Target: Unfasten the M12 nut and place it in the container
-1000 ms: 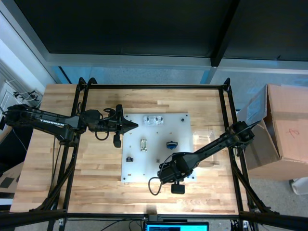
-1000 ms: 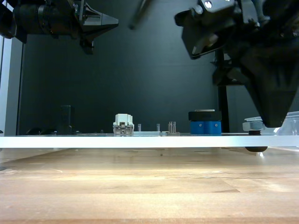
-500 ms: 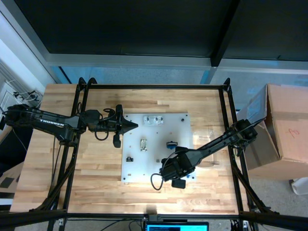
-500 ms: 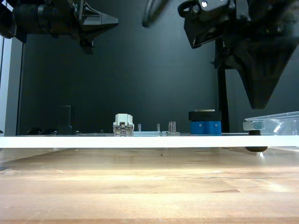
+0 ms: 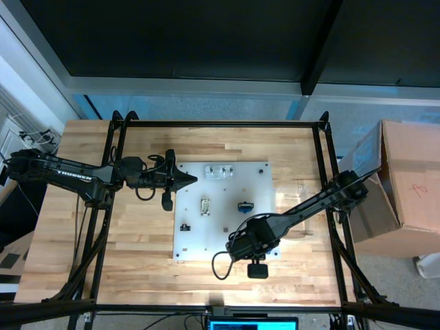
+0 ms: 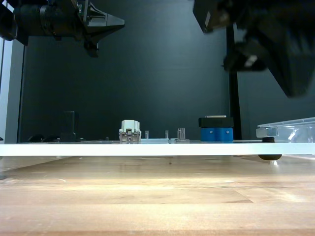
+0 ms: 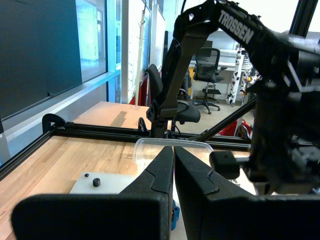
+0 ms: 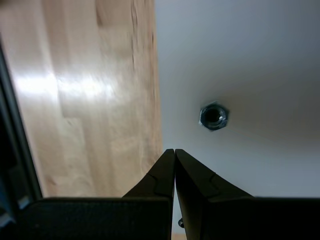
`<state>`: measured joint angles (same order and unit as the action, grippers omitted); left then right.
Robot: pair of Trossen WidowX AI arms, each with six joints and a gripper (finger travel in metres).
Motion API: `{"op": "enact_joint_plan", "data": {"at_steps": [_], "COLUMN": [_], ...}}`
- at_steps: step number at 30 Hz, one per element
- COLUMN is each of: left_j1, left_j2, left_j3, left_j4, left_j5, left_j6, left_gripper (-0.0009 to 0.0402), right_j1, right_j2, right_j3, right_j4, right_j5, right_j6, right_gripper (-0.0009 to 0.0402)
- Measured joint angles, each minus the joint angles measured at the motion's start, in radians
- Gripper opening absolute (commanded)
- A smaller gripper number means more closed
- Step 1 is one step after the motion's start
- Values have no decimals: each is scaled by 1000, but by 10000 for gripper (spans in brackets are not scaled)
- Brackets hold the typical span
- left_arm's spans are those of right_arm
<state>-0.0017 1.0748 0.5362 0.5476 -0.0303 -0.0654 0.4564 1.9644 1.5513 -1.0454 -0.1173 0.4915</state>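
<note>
The silver M12 nut [image 6: 267,132] sits on its black stud at the white board's [image 6: 147,148] near right edge, and the right wrist view looks down on the nut [image 8: 213,116] resting on the board. My right gripper [image 6: 298,91] hangs well above the nut, shut with nothing between its fingers; from its own wrist camera the right gripper [image 8: 174,150] tips are offset to one side of the nut. From above, the right gripper [image 5: 256,253] covers that corner and hides the nut. My left gripper [image 5: 192,179] hovers shut over the board's far left, and the left gripper [image 7: 174,150] holds nothing.
The clear container [image 5: 295,199] stands right of the board [image 5: 206,234], and the low view shows the container [image 6: 295,125] behind the stud. A blue-and-black block [image 6: 215,129], a grey connector [image 6: 130,132] and a black post [image 6: 69,125] stand on the board.
My right gripper has lifted from beside the nut to well above it, still shut. The nut stayed on its stud. The left arm has not moved.
</note>
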Motion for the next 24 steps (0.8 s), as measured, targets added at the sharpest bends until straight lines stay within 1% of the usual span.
{"op": "enact_joint_plan", "data": {"at_steps": [5,11,12,14,15,16,18,19,20,22,24], "left_j1": [0,0,0,0,0,0,0,0,0,0,0], "left_j2": [0,0,0,0,0,0,0,0,0,0,0], "left_j3": [0,0,0,0,0,0,0,0,0,0,0], "left_j4": [0,0,0,0,0,0,0,0,0,0,0], "left_j5": [0,0,0,0,0,0,0,0,0,0,0], "left_j6": [0,0,0,0,0,0,0,0,0,0,0], "left_gripper": [0,0,0,0,0,0,0,0,0,0,0], "right_j1": [-4,-6,-7,-9,-9,-7,-3,-5,-8,-12,-9], "right_j2": [21,35,35,35,35,34,27,24,19,9,4], "right_j3": [-42,-51,-51,-51,-51,-51,-47,-41,-35,-27,-26], "right_j4": [63,89,88,84,77,63,8,-16,-33,-55,-56], "right_j5": [-7,-7,-5,16,39,84,225,281,317,340,330], "right_j6": [-3,-12,-12,-14,-13,-7,27,43,50,52,57], "right_gripper": [0,0,0,0,0,0,0,0,0,0,0]}}
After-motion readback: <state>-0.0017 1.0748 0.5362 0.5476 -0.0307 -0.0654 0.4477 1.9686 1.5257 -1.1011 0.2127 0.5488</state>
